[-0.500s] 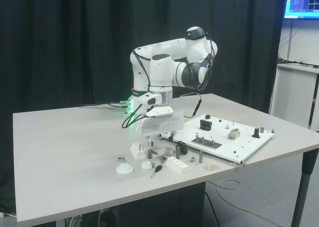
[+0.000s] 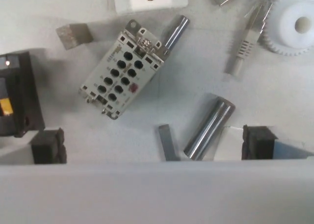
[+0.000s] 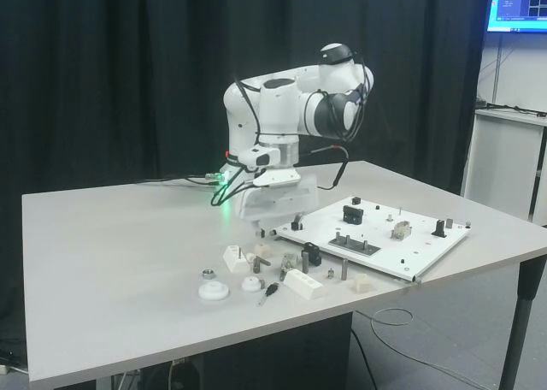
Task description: Remove square peg 4.
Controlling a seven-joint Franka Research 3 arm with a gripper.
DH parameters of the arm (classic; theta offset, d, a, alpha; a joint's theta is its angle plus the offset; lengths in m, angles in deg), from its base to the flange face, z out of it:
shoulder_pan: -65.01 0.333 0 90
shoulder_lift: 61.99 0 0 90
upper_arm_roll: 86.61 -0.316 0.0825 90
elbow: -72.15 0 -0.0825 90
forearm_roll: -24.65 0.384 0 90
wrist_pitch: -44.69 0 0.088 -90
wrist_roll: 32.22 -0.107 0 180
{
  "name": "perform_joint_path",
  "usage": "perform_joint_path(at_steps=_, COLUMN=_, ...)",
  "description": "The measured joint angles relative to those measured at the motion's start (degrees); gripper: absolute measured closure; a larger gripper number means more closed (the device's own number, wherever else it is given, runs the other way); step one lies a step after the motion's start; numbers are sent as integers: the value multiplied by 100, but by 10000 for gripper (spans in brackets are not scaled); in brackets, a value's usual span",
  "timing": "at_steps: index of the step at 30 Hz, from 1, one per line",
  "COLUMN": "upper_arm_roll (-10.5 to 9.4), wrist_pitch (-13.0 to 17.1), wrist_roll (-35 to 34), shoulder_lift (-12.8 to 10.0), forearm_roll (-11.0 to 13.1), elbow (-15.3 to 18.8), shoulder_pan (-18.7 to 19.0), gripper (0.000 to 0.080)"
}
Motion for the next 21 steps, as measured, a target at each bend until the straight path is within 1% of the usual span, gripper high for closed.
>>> perform_joint_path(at_steps=8, upper_arm_roll=80, wrist_pitch=-44, wrist_roll=-30, shoulder_lift=3, forearm_roll=-64, elbow=0, shoulder_pan=50, gripper=3)
perform_joint_path(at_steps=21, upper_arm_roll=96, wrist_pitch=-42, wrist_roll=-95, shoulder_lift=3, forearm_roll=-70, elbow=-6, shoulder_pan=74, gripper=3)
